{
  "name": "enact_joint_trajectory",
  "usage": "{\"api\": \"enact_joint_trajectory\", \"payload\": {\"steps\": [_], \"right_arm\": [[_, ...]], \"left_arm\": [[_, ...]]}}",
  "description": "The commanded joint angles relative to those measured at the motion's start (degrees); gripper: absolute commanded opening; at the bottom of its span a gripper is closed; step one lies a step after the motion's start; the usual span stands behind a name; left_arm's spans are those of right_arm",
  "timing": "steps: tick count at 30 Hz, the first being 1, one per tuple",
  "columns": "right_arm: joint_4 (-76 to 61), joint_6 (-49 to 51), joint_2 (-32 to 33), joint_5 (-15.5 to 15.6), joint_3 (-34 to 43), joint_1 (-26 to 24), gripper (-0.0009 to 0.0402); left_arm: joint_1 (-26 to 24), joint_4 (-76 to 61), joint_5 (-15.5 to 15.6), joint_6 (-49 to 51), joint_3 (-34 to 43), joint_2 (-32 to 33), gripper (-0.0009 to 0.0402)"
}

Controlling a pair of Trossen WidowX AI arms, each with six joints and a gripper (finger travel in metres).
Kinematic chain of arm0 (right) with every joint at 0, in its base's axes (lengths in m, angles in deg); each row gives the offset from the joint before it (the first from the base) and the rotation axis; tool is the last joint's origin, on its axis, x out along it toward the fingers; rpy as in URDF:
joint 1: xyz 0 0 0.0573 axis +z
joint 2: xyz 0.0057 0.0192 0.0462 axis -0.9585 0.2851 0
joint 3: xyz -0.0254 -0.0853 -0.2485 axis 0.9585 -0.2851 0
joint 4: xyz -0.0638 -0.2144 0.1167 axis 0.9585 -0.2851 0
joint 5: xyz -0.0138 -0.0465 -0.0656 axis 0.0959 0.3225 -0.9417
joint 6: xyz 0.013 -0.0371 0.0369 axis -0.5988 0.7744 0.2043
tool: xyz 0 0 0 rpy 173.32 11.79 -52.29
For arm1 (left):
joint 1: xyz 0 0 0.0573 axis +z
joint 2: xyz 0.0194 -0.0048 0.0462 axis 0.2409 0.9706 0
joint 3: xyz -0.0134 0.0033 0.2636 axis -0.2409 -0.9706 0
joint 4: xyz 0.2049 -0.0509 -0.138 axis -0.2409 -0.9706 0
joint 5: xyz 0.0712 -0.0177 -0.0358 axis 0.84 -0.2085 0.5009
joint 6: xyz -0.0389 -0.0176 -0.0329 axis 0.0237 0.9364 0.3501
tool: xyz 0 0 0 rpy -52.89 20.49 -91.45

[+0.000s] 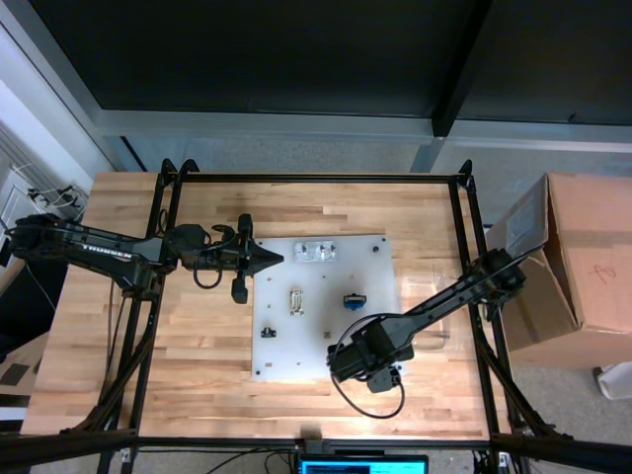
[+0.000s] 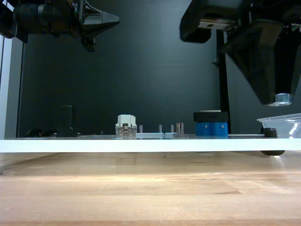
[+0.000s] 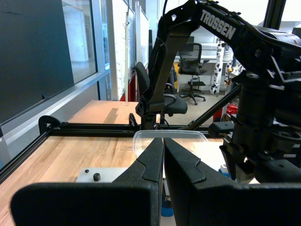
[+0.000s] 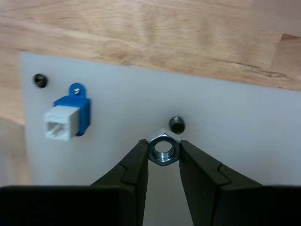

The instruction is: Pick the M12 nut and place it on its threads and fasten

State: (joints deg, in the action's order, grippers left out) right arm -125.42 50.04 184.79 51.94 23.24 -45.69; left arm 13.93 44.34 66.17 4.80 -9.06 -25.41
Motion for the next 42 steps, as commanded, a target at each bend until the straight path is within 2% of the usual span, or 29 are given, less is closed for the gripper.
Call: {"api": "enact_joint_trajectory", "payload": {"steps": [1,5,22,42], "right_arm": [[0.0,0.0,1.8,-0.4,1.5,0.0,0.0016],[0.0,0.0,3.4,-1.3,3.0,0.0,0.0016],[0.3,-0.1,4.2,-1.2,3.0,0.1,0.0016],[4.5,-1.4,4.2,-0.6,-0.9,-0.3,0.0016]], "left_arm": [[0.0,0.0,0.0,0.0,0.0,0.0,0.0],[0.0,0.0,0.0,0.0,0.0,0.0,0.0],[0.0,0.0,0.0,0.0,0.0,0.0,0.0],[0.0,0.0,0.0,0.0,0.0,0.0,0.0]]}}
